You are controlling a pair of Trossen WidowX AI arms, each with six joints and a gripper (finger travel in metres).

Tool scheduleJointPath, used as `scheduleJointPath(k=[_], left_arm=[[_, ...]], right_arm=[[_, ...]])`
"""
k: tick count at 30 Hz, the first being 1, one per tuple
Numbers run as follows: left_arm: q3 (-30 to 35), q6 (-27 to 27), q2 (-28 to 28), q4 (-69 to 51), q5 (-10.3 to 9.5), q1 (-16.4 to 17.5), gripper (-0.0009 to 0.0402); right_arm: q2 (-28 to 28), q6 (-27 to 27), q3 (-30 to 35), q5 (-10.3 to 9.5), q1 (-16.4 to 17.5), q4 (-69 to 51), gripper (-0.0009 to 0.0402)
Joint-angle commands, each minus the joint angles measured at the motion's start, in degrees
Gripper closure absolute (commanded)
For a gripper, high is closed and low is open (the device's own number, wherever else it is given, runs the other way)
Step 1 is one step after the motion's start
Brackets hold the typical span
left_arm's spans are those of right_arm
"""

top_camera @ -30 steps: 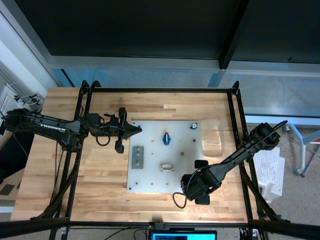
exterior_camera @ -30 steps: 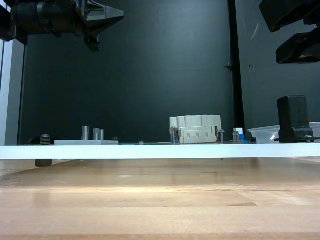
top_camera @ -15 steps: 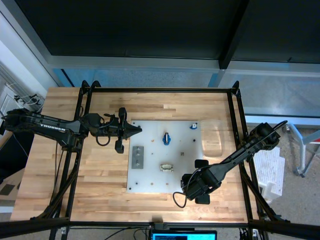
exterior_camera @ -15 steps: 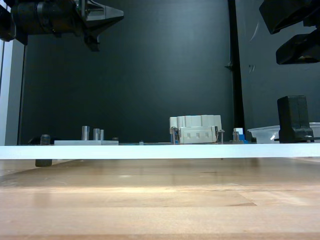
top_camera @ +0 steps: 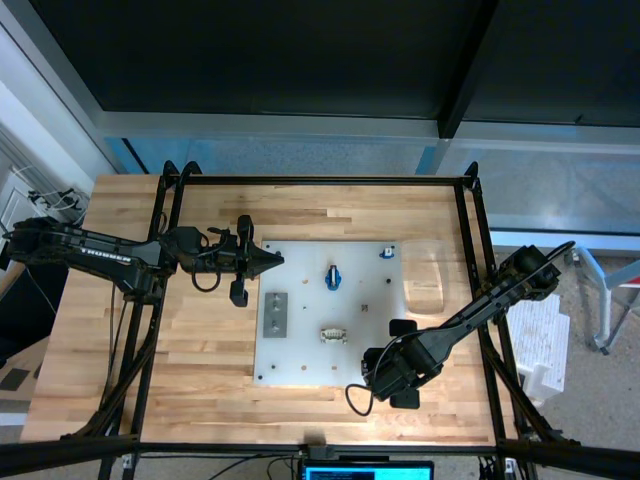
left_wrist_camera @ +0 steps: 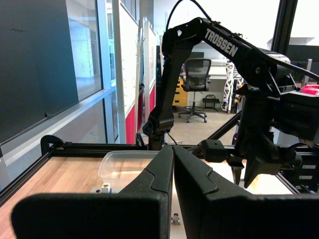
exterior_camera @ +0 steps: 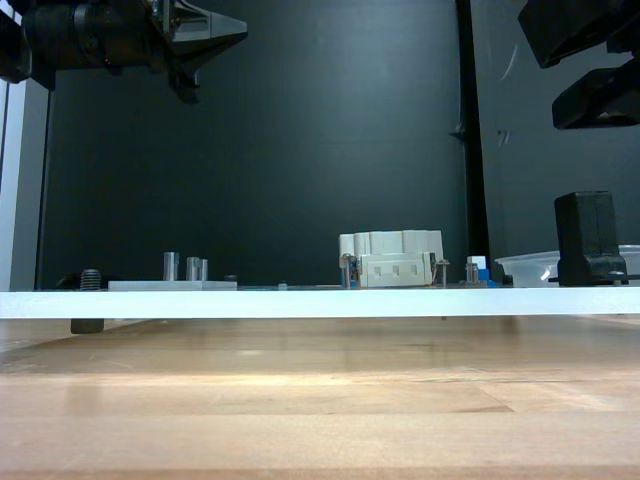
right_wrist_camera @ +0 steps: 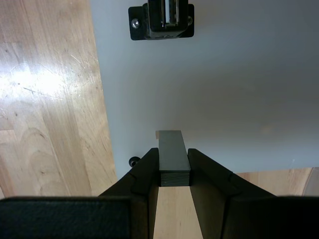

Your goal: Pick the 16mm bar and install on taskboard

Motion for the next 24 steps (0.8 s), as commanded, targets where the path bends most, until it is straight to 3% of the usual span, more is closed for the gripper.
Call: scheduleJointPath(k=[1,7,24], left_arm=[[0.0,0.0,0.0,0.0,0.00,0.0,0.0393],[0.0,0.0,0.0,0.0,0.00,0.0,0.0393],[0.0,0.0,0.0,0.0,0.00,0.0,0.0393]], right_arm=[[0.4,-0.1,0.0,-0.37,0.0,0.7,0.0389],[0.4,0.1,0.0,-1.38,0.0,0.7,0.0389],[0.4,-0.1,-1.8,-0.94,0.0,1.4,0.0389]])
